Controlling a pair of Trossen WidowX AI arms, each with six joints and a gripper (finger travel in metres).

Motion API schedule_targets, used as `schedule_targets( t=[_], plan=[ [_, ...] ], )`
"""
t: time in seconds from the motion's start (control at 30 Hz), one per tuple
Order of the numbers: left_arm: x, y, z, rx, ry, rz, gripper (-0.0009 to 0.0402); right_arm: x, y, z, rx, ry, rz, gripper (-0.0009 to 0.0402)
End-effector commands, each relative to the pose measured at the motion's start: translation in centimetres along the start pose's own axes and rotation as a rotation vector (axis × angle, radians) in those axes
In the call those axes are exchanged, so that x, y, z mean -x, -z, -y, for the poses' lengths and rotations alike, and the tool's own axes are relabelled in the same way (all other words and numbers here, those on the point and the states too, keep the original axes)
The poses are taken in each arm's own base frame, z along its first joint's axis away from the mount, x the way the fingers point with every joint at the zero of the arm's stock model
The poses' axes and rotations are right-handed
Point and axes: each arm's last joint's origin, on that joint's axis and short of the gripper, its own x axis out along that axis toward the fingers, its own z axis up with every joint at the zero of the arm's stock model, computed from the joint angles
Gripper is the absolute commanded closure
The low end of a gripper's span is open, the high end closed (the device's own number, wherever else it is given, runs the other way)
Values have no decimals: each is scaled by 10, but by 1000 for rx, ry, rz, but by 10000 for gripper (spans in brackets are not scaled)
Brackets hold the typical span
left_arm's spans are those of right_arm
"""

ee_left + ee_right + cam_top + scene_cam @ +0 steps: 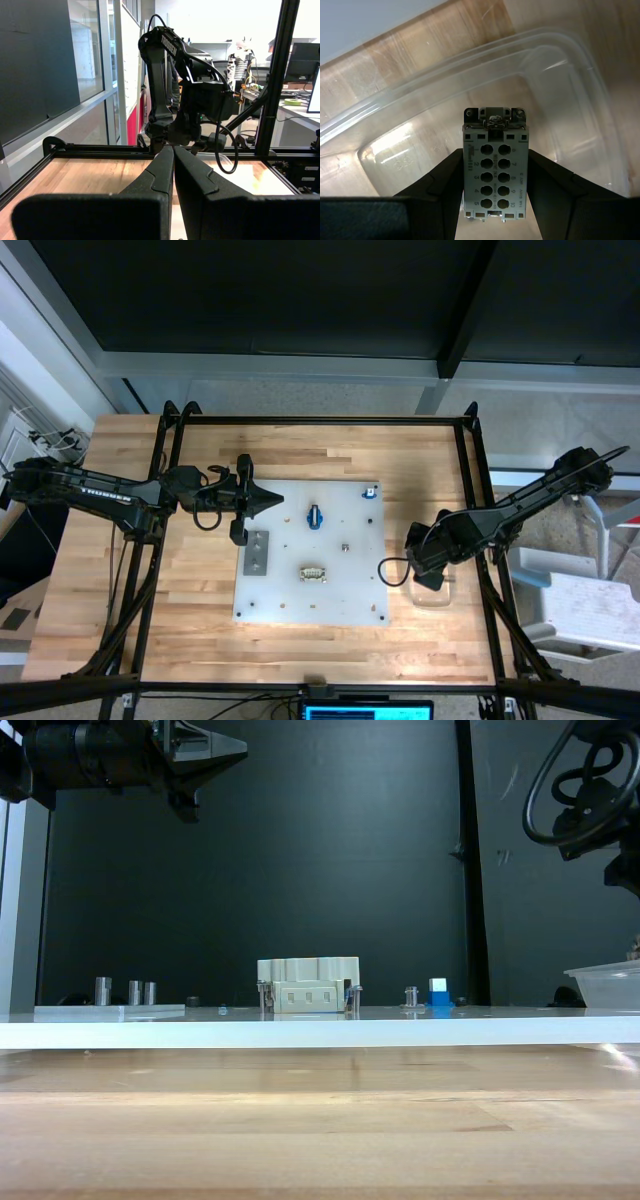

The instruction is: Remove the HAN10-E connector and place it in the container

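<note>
The HAN10-E connector (493, 170), a beige-grey block with two rows of numbered dark holes, is held upright in my right gripper (494, 161), which is shut on its sides. Directly beneath it lies the container (555, 90), a clear tub with rounded corners. In the high view the right gripper (428, 565) hangs over the container (440, 597) just off the board's right edge, and the connector is hidden there. My left gripper (272, 502) hovers shut above the board's far left part, holding nothing; its fingers (165, 167) are pressed together.
The white task board (350, 590) carries a beige housing (313, 573), a grey metal block (258, 554), a blue upright piece (315, 516) and a small blue block (370, 492). A black frame (320, 421) borders the wooden table.
</note>
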Motion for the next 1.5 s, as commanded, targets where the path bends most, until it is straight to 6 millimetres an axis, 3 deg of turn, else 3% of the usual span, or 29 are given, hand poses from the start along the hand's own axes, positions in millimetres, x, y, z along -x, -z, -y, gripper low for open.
schedule_targets(
  t=[0.03,0.43,0.73,0.83,1.23,1.37,1.5],
  plan=[
    [0,0,0,0,0,1,393,-6,3,-1,-14,-4,12,393],
    [0,0,0,0,0,1,393,-26,13,-4,-38,-34,31,393],
    [0,0,0,0,0,1,393,-27,13,-5,-40,-43,42,387],
    [0,0,0,0,0,1,393,-27,13,-6,-40,-50,47,358],
    [0,0,0,0,0,1,393,-27,13,-6,-40,-57,49,148],
    [0,0,0,0,0,1,393,-27,12,-7,-44,-62,52,112],
    [0,0,0,0,0,1,393,-27,12,-7,-45,-66,54,101]
  ],
)
